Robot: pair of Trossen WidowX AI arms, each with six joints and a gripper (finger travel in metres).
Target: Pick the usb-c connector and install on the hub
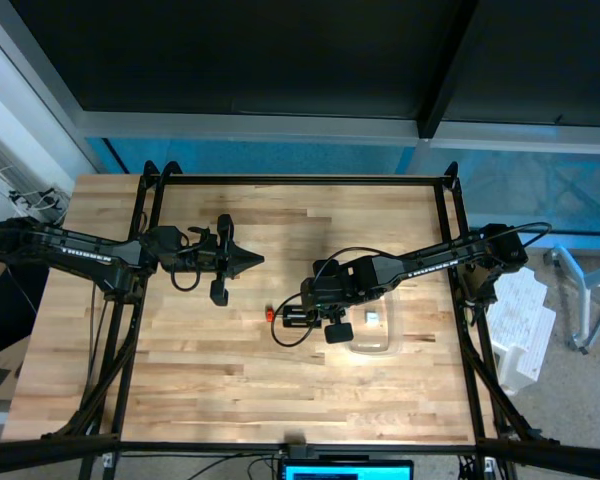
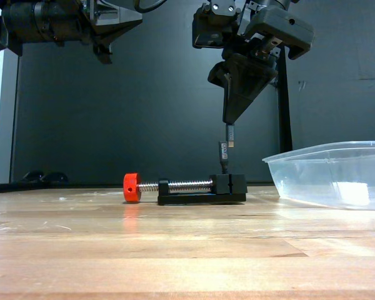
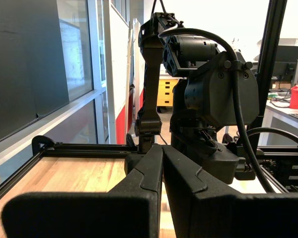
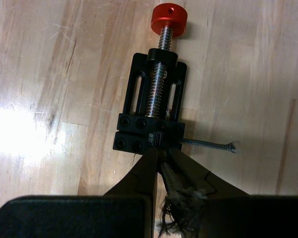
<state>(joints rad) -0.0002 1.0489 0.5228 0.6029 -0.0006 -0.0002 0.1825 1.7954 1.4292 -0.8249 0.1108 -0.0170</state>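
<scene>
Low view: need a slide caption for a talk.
Right gripper holds the usb-c connector upright just over the clamped hub, not inserted; left gripper hangs shut, high at left.

Both arms matte black, slim links, bulky joint housings. Left arm (image 1: 75, 252) carried white lettering along link. Left gripper (image 3: 162, 148) and right gripper (image 2: 230, 122) had wedge-shaped black fingers (image 3: 188, 183), tapering to narrow tips. Black cable (image 3: 237, 94) looped over right arm (image 1: 435, 260) wrist housing.

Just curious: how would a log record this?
right pincer: shut on usb-c connector, above hub | connector: not inserted | hub: in vise | left pincer: shut, raised, left side
</scene>
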